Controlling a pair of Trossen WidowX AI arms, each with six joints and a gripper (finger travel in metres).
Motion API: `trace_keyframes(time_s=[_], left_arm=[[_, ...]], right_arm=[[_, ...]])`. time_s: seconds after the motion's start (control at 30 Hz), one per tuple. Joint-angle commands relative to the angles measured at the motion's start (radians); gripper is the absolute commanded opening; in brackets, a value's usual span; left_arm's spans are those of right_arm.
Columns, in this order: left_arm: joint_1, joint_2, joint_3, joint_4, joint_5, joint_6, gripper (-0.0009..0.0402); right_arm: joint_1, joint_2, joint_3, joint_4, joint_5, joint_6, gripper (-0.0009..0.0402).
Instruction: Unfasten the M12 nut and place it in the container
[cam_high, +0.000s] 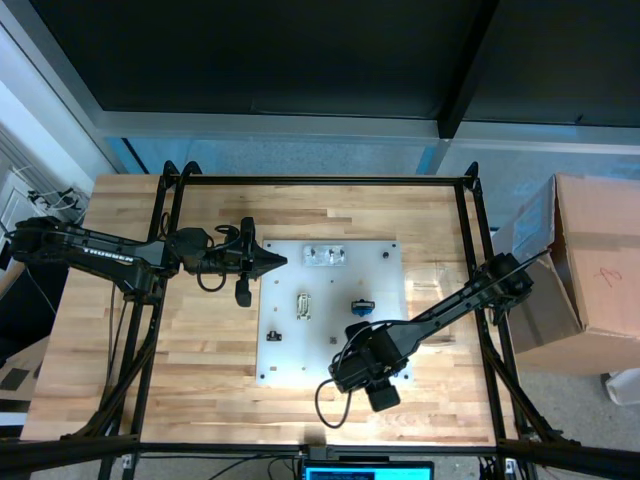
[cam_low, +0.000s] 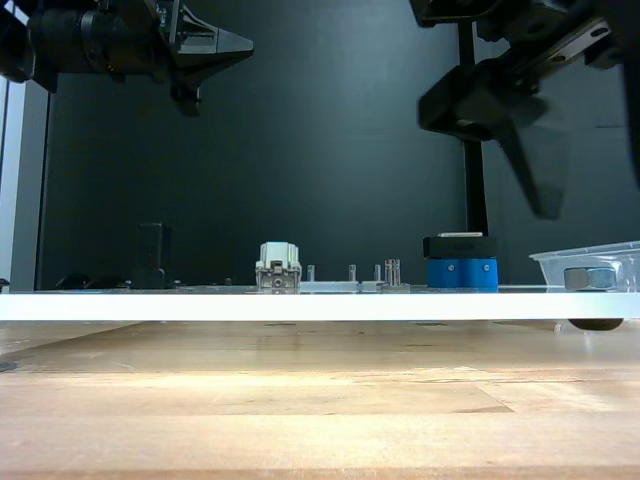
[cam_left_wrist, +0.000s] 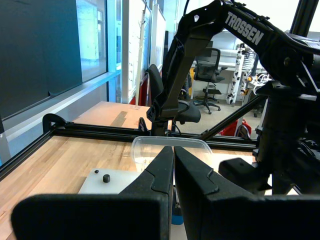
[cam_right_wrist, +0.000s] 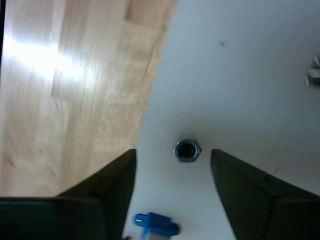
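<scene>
The task board (cam_high: 300, 365) lies in the middle of the worktop (cam_high: 190, 390). The left gripper (cam_high: 282, 262) hangs above the board's far left edge, fingers together, pointing right. The right gripper (cam_right_wrist: 173, 152) hangs above the board's near right part, its fingers spread to either side of the M12 nut (cam_right_wrist: 187, 150) below. The nut sits on the board; whether it is on its stud cannot be told. The tray (cam_low: 590, 256) stands farther back, at the board's right.
</scene>
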Motion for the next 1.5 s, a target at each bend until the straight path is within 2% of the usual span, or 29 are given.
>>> trace_keyframes(time_s=[0.03, 0.1, 0.17, 0.23, 0.27, 0.37, 0.7, 1.23, 1.27, 1.3, 1.37, 1.4, 1.47, 1.5], left_arm=[[0.0, 0.0, 0.0, 0.0, 0.0, 0.0, 0.0], [0.0, 0.0, 0.0, 0.0, 0.0, 0.0, 0.0], [0.0, 0.0, 0.0, 0.0, 0.0, 0.0, 0.0], [0.0, 0.0, 0.0, 0.0, 0.0, 0.0, 0.0], [0.0, 0.0, 0.0, 0.0, 0.0, 0.0, 0.0], [0.0, 0.0, 0.0, 0.0, 0.0, 0.0, 0.0], [0.0, 0.0, 0.0, 0.0, 0.0, 0.0, 0.0], [0.0, 0.0, 0.0, 0.0, 0.0, 0.0, 0.0], [0.0, 0.0, 0.0, 0.0, 0.0, 0.0, 0.0], [0.0, 0.0, 0.0, 0.0, 0.0, 0.0, 0.0], [0.0, 0.0, 0.0, 0.0, 0.0, 0.0, 0.0], [0.0, 0.0, 0.0, 0.0, 0.0, 0.0, 0.0], [0.0, 0.0, 0.0, 0.0, 0.0, 0.0, 0.0], [0.0, 0.0, 0.0, 0.0, 0.0, 0.0, 0.0]], right_arm=[[0.005, -0.023, -0.017, 0.002, -0.002, 0.143, 0.011], [0.006, -0.033, -0.026, 0.005, -0.002, 0.204, 0.0054], [0.007, -0.041, -0.034, 0.01, -0.027, 0.228, -0.0006], [0.007, -0.043, -0.045, 0.019, -0.076, 0.237, 0.0009], [0.007, -0.044, -0.052, 0.023, -0.076, 0.259, 0.0012], [0.008, -0.046, -0.081, 0.061, -0.075, 0.277, -0.0003], [0.011, -0.046, -0.171, 0.155, -0.069, 0.278, 0.0], [0.008, -0.046, -0.204, 0.192, -0.034, 0.278, 0.0], [0.008, -0.047, -0.204, 0.185, -0.006, 0.279, 0.0], [0.008, -0.048, -0.201, 0.166, 0.044, 0.285, 0.0], [0.008, -0.048, -0.185, 0.101, 0.174, 0.329, 0.0], [0.009, -0.05, -0.174, 0.068, 0.222, 0.348, 0.0], [0.009, -0.053, -0.154, 0.024, 0.277, 0.363, 0.0], [0.008, -0.055, -0.147, 0.016, 0.278, 0.364, 0.0]])
